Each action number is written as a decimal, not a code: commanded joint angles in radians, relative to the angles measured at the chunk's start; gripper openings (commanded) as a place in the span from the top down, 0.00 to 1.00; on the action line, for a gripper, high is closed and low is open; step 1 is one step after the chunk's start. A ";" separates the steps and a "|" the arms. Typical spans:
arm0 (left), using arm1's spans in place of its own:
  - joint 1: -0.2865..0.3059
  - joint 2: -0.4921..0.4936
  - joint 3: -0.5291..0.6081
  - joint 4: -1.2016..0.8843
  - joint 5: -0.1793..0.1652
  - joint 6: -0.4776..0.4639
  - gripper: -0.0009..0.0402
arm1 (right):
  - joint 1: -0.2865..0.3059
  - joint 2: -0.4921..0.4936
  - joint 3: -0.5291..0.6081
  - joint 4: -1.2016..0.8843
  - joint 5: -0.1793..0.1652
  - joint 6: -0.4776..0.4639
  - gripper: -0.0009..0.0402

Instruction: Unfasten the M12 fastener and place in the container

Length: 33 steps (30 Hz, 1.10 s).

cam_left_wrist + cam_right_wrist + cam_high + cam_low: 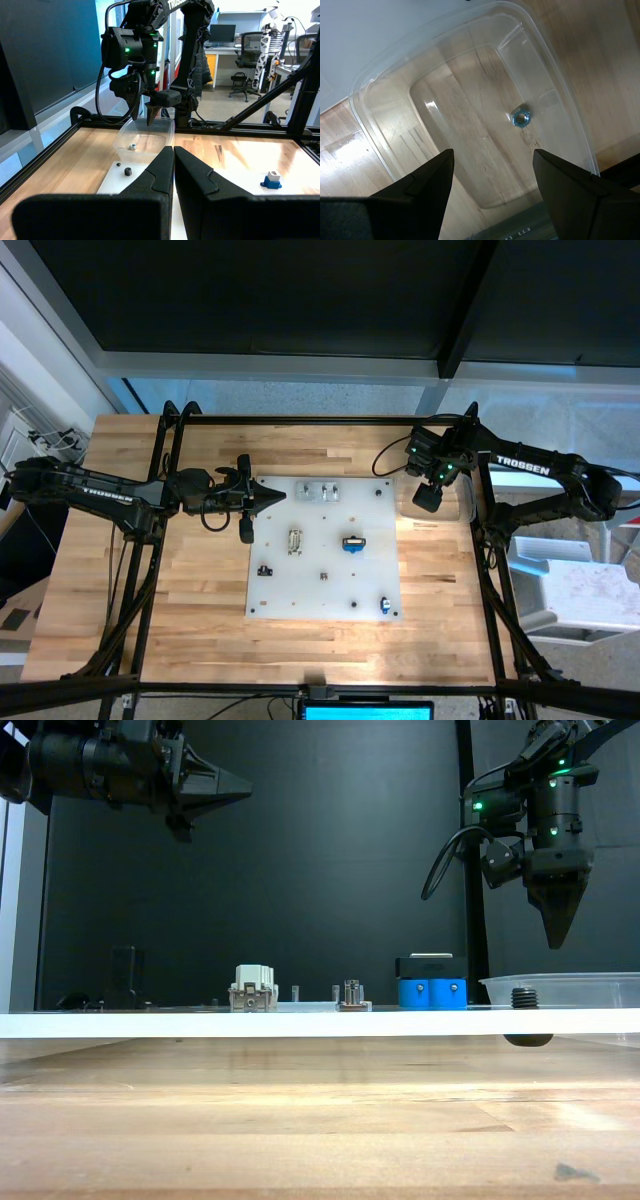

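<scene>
A white board [300, 595] is laid on the wooden worktop [200, 620]. On it a blue connector block [352, 544] is seen right of centre, a pale grey connector [295, 541] to its left, and a blue-and-silver round piece [385, 604] by the near right corner.

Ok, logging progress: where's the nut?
The nut lies in the clear container right of the board, under the right gripper; left gripper hovers at board's left.

Left arm [92, 491]: is reaching inward from the left edge of the table [190, 640], level and high.
Left gripper [282, 497]: is hanging near the far left corner of the board [300, 585], jaws pressed together, empty.
Right arm [545, 466]: is bending in from the table's right edge.
Right gripper [428, 498]: is pointing straight down near the table's far right edge, fingers [420, 192] spread apart, empty.
</scene>
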<state>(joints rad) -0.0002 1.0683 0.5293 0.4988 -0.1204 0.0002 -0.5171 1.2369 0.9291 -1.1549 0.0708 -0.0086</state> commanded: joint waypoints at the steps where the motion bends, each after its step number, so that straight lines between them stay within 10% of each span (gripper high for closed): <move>1: 0.000 0.000 0.000 0.000 0.000 0.000 0.98 | 0.000 0.000 0.001 0.009 0.000 0.000 0.44; 33: 0.000 0.000 0.000 0.000 0.000 0.000 0.98 | 0.001 0.000 0.001 0.092 0.000 0.001 0.44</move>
<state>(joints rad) -0.0002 1.0679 0.5293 0.4988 -0.1204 0.0002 -0.5167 1.2369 0.9295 -1.0637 0.0700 -0.0082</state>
